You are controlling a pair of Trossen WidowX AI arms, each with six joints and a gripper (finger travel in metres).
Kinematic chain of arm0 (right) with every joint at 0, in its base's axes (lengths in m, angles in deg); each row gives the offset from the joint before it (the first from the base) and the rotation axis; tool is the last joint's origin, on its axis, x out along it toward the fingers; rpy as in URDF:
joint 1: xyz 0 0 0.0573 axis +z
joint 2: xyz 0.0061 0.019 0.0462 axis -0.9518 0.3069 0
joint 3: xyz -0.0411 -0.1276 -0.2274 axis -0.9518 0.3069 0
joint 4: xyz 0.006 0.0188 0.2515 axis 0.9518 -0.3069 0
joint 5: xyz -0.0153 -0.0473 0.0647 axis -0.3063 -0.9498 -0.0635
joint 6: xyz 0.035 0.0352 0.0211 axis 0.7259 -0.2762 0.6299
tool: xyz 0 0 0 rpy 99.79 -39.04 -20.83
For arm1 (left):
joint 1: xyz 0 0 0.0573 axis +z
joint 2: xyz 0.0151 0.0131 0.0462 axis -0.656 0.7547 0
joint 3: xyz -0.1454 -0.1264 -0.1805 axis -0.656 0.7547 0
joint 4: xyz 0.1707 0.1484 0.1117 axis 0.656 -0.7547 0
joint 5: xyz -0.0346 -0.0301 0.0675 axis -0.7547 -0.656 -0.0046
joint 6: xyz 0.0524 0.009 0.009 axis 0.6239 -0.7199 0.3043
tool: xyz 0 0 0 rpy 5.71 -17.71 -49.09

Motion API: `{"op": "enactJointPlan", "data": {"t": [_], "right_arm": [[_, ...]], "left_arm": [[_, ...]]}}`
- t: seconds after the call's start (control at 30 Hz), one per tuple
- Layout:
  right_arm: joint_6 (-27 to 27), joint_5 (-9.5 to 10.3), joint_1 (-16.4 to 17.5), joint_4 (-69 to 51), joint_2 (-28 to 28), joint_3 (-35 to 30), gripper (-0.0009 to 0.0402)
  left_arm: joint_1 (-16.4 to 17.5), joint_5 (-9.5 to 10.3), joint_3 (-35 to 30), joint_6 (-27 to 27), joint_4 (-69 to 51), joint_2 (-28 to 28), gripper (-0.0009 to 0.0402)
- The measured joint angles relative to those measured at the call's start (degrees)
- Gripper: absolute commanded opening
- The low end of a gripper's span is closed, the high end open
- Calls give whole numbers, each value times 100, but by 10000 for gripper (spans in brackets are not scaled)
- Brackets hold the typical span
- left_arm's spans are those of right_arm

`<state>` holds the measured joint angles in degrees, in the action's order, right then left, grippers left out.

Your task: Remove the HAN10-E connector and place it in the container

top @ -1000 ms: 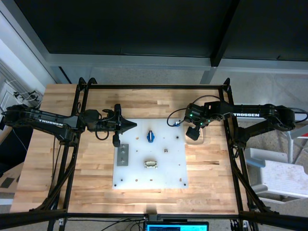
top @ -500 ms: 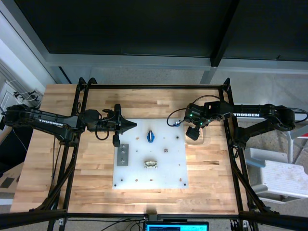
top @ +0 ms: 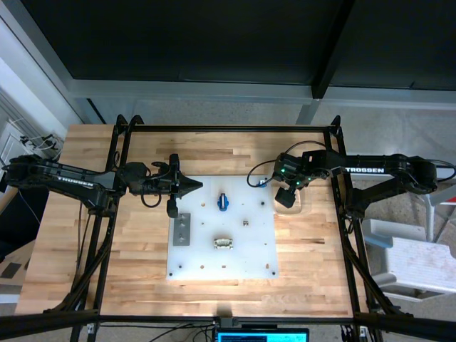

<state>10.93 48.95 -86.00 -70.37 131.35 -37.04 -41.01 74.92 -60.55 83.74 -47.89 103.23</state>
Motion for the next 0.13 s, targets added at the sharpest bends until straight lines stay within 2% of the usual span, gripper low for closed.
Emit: {"op": "enactJointPlan", "data": {"t": [0.13], "right_arm": [[0,2,0,0,0,0,298]], "left_arm": [[0,2,-2,2,0,0,0]]}}
